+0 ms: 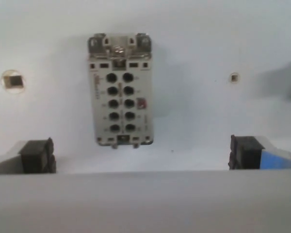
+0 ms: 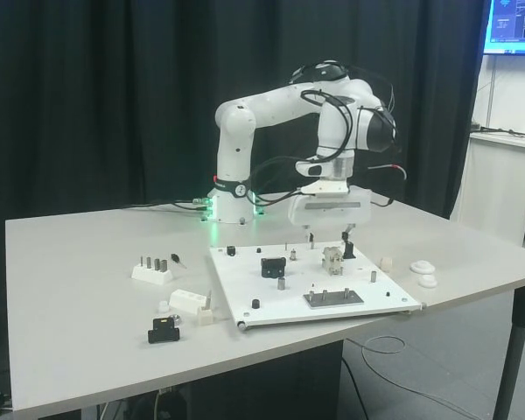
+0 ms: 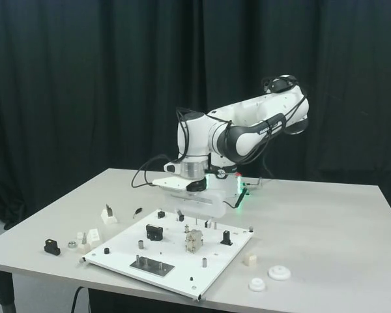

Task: Pick large gear.

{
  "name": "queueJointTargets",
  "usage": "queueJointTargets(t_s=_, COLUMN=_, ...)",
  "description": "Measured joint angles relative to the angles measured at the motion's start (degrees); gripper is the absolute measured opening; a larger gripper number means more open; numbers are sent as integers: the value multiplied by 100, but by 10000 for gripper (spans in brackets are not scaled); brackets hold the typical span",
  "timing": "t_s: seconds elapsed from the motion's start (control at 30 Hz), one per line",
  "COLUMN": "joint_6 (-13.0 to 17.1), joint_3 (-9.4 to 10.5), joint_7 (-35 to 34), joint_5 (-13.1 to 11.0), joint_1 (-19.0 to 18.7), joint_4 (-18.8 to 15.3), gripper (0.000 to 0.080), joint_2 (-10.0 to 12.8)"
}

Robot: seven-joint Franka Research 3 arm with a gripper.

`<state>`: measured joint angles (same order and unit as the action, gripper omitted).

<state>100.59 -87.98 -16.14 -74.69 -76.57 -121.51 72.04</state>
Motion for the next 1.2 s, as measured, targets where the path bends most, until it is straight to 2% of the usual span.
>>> queueJointTargets(t_s=1.2, joint_6=69, joint_3=-120, joint_7=-115, joint_5=125, joint_1=-145, joint_4=3, gripper=800, joint_2=0)
